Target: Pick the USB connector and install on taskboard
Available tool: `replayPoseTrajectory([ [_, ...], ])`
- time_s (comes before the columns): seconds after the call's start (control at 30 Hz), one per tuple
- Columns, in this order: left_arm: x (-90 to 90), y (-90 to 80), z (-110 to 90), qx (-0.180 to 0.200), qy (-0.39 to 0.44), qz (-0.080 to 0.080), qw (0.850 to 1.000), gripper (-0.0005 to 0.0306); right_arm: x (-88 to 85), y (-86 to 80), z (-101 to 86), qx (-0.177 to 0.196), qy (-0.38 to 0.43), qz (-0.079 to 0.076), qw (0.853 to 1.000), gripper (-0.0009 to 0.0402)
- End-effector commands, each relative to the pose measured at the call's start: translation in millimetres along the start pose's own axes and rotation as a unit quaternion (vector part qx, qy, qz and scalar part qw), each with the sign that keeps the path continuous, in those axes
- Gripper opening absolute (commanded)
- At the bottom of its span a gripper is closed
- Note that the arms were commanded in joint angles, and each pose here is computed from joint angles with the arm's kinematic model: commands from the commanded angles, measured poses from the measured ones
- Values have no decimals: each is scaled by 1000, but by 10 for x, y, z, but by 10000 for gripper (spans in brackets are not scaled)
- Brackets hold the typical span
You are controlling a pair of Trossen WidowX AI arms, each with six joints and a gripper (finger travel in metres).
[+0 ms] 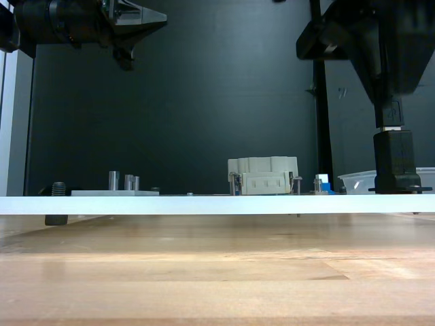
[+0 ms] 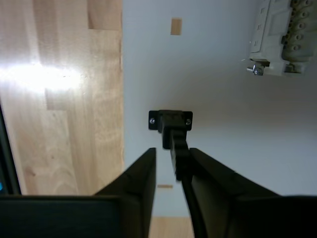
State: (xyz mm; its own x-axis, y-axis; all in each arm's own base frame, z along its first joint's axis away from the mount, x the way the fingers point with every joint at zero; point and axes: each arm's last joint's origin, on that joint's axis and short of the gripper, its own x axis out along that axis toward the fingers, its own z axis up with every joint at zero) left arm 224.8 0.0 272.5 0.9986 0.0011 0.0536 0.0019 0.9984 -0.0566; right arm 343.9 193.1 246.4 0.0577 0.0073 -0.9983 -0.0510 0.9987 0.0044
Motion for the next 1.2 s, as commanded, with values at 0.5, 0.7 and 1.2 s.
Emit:
replayPoseTrajectory([
  [0.5,0,0,0,0,0,0,1000,0,-529,-132,-270,-1,-25,6,1000,210],
  [0.7,0,0,0,0,0,0,1000,0,-623,-150,-315,-1,-37,12,999,198],
  [1.2,0,1,0,0,0,0,1000,0,-708,-237,-427,-3,-84,22,996,95],
])
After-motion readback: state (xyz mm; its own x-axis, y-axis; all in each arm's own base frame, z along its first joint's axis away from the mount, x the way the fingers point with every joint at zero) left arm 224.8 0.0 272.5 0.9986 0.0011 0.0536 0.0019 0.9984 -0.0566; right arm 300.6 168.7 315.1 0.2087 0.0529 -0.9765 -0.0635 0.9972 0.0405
